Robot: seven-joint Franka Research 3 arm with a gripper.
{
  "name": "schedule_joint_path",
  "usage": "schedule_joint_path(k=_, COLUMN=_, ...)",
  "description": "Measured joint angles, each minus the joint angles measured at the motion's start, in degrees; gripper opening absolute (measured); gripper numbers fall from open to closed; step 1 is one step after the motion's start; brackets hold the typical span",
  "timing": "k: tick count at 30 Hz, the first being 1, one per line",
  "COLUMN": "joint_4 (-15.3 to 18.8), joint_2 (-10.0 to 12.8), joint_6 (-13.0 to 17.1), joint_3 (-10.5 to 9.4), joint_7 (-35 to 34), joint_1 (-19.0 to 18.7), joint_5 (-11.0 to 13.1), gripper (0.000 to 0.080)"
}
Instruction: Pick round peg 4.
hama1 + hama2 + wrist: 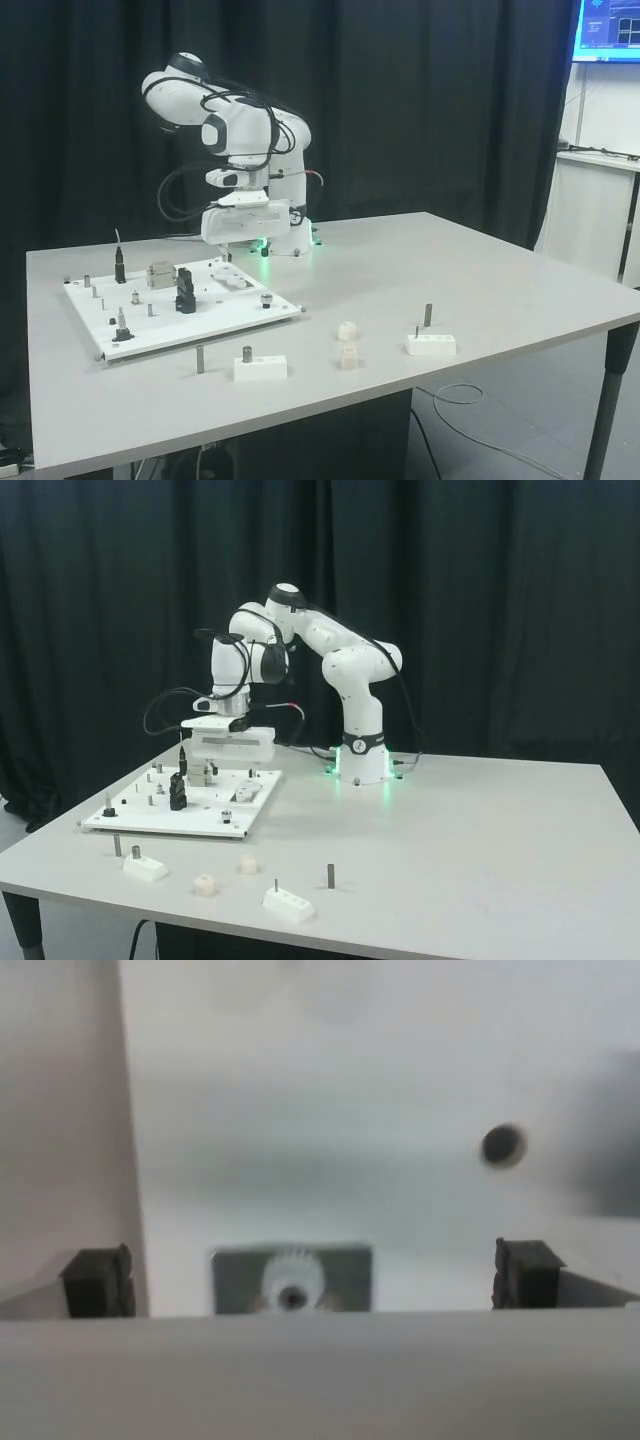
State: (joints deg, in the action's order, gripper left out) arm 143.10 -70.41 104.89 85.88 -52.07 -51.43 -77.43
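Several dark round pegs stand near the table's front; I cannot tell which is number 4. One peg (428,316) (329,877) stands alone, another peg (200,358) (117,844) stands beside a white holder (260,368) (146,867) that carries a short peg (246,353). My gripper (310,1277) (234,246) (226,764) hovers low over the back part of the white board (215,305) (170,817), far from those pegs. It is open with nothing held. Below it, the wrist view shows a white gear (292,1282) on a grey block, and a hole (502,1145) in the board.
The board carries a black connector (185,290) (177,792), a grey block (158,276) and small posts. Two small white blocks (347,343) (225,874) and a white holder with a thin pin (431,344) (287,904) lie on the grey table.
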Motion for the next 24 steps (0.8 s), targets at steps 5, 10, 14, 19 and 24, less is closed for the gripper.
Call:
schedule_joint_path(k=5, joint_4=-1.46, joint_2=0.0, joint_6=2.72, joint_3=0.98, joint_7=0.0, joint_1=-1.23, joint_5=-2.01, gripper=0.08)
schedule_joint_path(k=10, joint_4=-3.76, joint_2=-0.01, joint_6=6.31, joint_3=2.69, joint_7=0.0, joint_1=-3.27, joint_5=-3.79, gripper=0.08)
schedule_joint_path(k=14, joint_4=-6.13, joint_2=-0.01, joint_6=9.09, joint_3=4.27, joint_7=0.0, joint_1=-5.69, joint_5=-4.87, gripper=0.08)
schedule_joint_path(k=19, joint_4=-10.29, joint_2=-0.03, joint_6=11.88, joint_3=6.36, joint_7=0.0, joint_1=-9.94, joint_5=-5.73, gripper=0.08)
schedule_joint_path(k=24, joint_4=-15.27, joint_2=-0.04, joint_6=13.13, joint_3=8.07, joint_7=0.0, joint_1=-14.93, joint_5=-6.05, gripper=0.08)
